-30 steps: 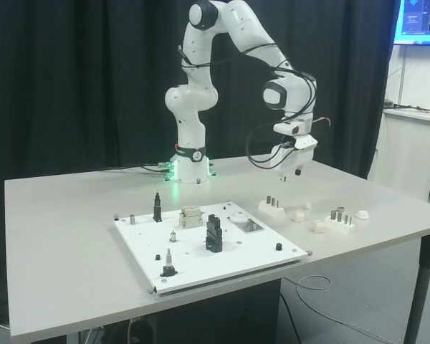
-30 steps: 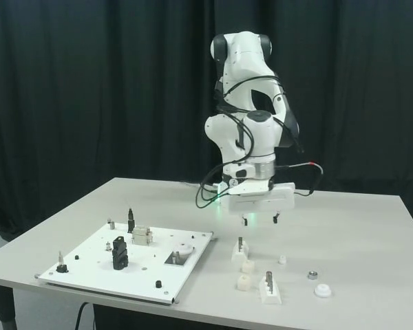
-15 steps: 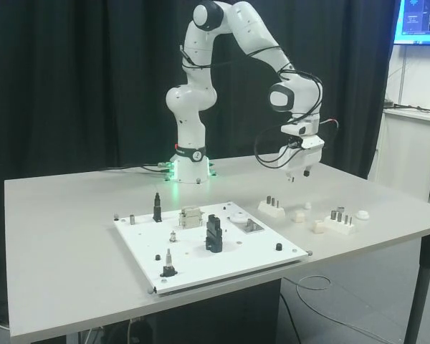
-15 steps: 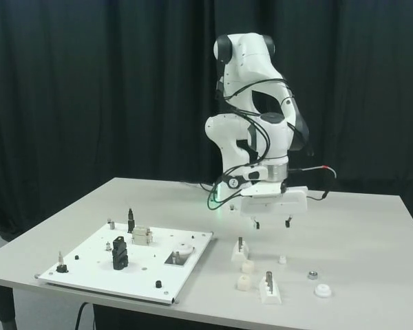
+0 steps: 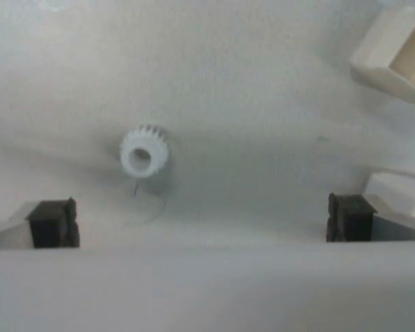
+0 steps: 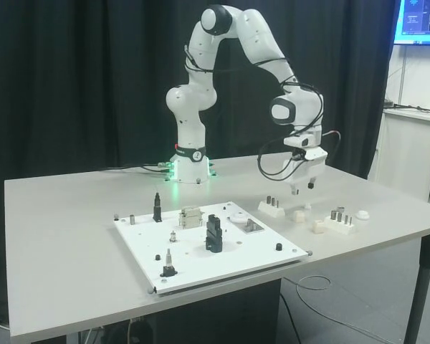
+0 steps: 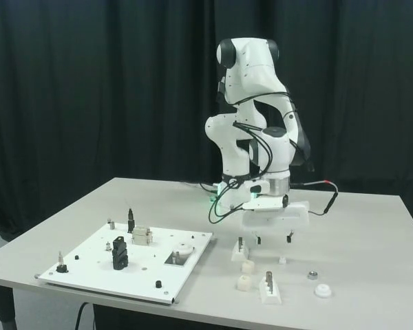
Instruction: Pick small gear.
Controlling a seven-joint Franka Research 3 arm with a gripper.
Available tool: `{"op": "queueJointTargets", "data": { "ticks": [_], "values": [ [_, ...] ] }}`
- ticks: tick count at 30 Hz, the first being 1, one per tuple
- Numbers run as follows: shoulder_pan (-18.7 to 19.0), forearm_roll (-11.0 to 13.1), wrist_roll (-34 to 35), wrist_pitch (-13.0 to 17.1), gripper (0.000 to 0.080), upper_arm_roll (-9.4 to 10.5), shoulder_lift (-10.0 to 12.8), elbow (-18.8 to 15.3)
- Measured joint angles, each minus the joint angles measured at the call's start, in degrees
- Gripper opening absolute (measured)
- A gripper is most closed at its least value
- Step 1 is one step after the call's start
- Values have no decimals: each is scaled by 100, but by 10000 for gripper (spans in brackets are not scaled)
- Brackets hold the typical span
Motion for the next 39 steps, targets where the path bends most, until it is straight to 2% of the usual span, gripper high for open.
{"op": "queueJointTargets", "data": {
  "ticks": [10, 39],
  "values": [
    [0, -7, -93, 147, 800, 105, 322, 174],
    [0, -9, -64, 154, 800, 239, 816, 462]
  ]
}}
